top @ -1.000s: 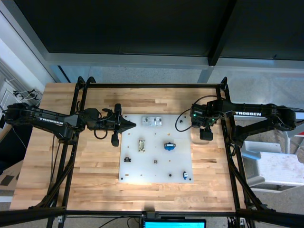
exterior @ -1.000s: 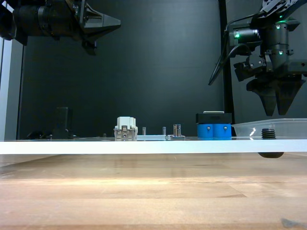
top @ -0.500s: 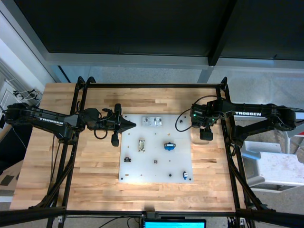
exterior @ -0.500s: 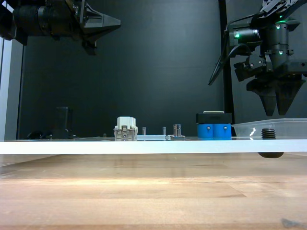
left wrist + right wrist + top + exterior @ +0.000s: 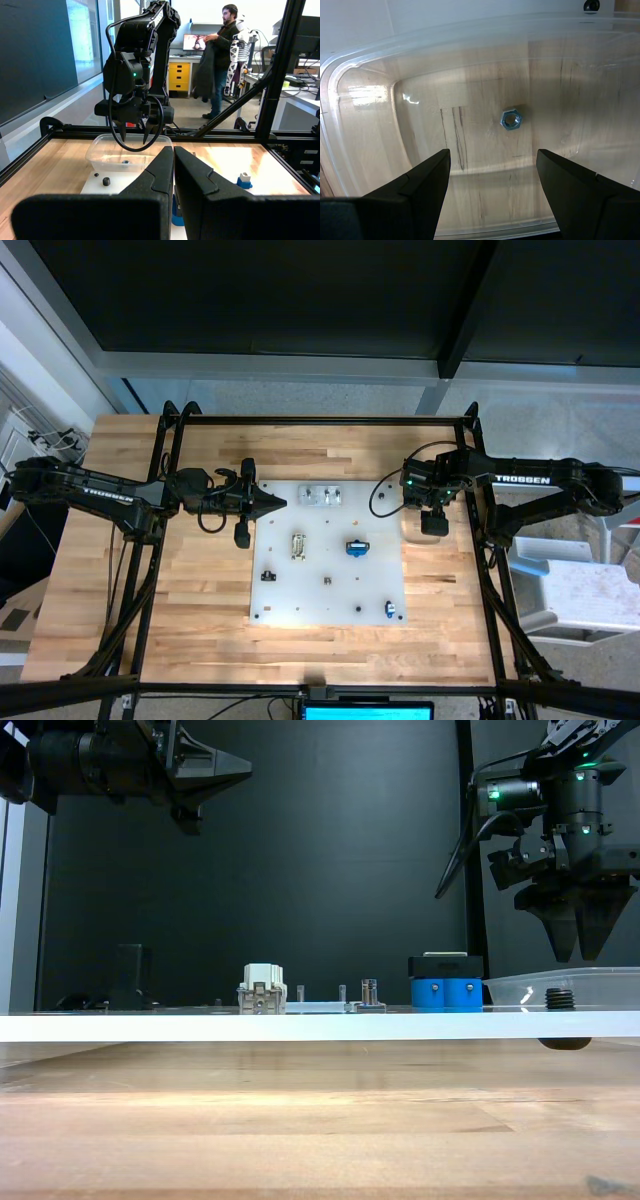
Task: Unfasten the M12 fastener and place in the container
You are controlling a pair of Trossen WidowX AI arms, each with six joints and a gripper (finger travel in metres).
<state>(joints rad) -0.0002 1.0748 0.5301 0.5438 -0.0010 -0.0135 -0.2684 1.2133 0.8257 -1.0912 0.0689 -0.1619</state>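
The M12 fastener [image 5: 510,120], a small silver nut, lies flat on the floor of the clear container [image 5: 365,130]; it also shows inside it in the left wrist view [image 5: 126,162]. My right gripper [image 5: 492,195] hangs open just above the container [image 5: 600,978], with nothing between its fingers [image 5: 580,945]. In the high view it [image 5: 432,525] covers most of the container [image 5: 410,532]. The black stud [image 5: 560,999] stands bare with its ribs showing [image 5: 358,607]. My left gripper [image 5: 275,503] is shut and empty, parked high at the board's far left [image 5: 240,765].
The white board [image 5: 330,585] carries a blue connector [image 5: 356,547], a beige connector [image 5: 297,545], a silver post [image 5: 369,992] and a small blue part [image 5: 389,610]. Black frame rails [image 5: 320,422] ring the wooden table.
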